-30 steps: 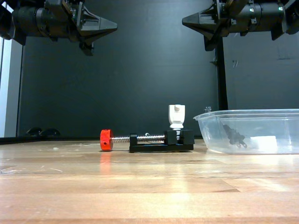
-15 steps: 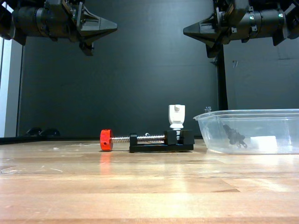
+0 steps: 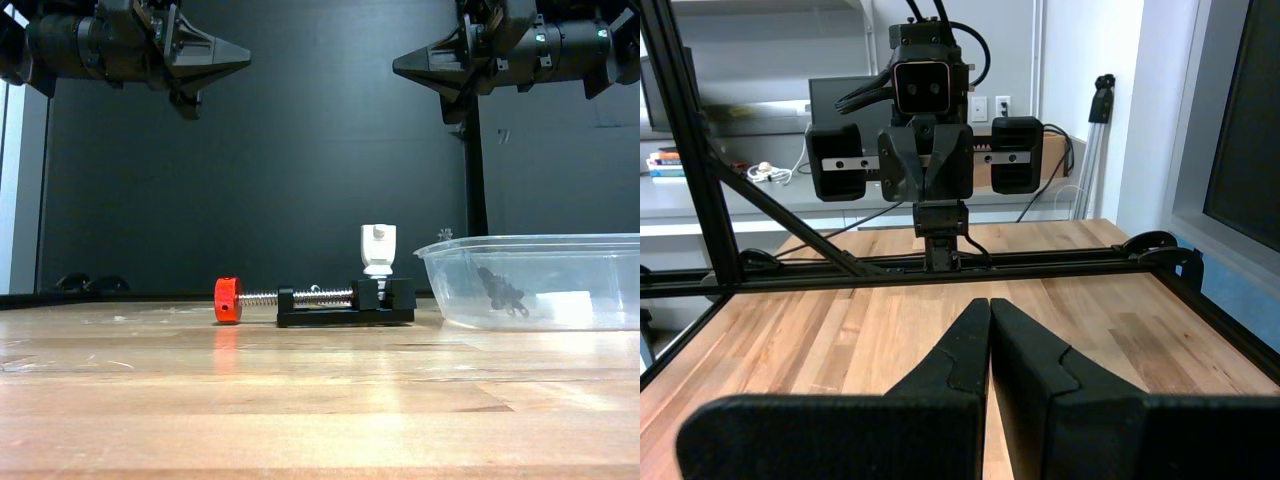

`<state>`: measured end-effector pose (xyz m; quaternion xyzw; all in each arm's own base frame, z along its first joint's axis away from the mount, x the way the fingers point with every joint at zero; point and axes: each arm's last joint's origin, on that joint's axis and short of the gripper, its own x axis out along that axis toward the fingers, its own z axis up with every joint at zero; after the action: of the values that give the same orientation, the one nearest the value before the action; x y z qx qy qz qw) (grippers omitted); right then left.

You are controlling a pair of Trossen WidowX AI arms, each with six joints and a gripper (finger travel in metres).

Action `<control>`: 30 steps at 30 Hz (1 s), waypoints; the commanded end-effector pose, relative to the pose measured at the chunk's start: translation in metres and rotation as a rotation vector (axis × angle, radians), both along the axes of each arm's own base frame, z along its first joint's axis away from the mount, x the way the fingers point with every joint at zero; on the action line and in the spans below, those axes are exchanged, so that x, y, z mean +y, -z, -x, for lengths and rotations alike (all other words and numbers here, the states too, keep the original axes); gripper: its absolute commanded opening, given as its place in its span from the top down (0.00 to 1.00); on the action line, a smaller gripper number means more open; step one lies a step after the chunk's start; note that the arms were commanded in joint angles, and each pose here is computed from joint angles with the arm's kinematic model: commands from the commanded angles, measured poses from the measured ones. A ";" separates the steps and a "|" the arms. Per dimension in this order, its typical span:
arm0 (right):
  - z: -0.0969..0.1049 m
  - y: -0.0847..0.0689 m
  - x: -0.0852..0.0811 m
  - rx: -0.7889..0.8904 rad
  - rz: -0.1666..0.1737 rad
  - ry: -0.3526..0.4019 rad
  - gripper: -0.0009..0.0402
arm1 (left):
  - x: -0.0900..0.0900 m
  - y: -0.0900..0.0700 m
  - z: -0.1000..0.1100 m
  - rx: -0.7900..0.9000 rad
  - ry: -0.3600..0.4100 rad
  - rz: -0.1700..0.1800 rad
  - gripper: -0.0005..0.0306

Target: Remove the power plug from the receptacle and place in the container

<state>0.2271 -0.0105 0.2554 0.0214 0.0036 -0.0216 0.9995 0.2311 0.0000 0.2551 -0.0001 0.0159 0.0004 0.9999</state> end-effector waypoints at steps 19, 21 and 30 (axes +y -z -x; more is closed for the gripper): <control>-0.001 0.000 0.003 -0.005 -0.001 -0.025 0.98 | 0.000 0.000 0.000 -0.001 0.000 0.000 0.98; -0.001 0.000 0.004 -0.007 -0.003 -0.029 0.98 | 0.000 0.000 0.000 -0.001 0.000 0.000 0.98; -0.001 -0.001 0.008 -0.012 -0.005 -0.050 0.98 | 0.000 0.000 0.000 -0.001 0.000 0.000 0.98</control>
<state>0.2280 -0.0028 0.2560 0.0237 -0.0012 0.0023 0.9997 0.2311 0.0000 0.2552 -0.0003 0.0157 0.0004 0.9999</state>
